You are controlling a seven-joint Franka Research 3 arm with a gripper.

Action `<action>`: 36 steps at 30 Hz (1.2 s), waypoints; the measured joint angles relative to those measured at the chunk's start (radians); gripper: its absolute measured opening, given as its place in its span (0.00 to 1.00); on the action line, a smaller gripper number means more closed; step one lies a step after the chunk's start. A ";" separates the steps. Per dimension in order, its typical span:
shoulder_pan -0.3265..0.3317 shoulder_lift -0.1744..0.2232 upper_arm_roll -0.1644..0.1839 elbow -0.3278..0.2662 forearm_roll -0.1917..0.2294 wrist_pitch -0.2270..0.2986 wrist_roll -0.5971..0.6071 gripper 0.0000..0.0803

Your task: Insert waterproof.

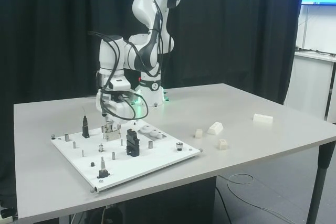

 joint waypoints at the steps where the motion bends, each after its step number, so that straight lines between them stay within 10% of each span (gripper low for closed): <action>1: 0.000 0.000 0.000 -0.001 0.000 0.002 0.000 0.39; 29: 0.005 0.001 0.000 -0.010 0.004 0.017 0.007 0.44; 30: 0.006 0.001 0.000 -0.010 0.004 0.019 0.008 0.87; 36: 0.011 -0.006 0.000 -0.004 0.004 0.021 0.031 0.97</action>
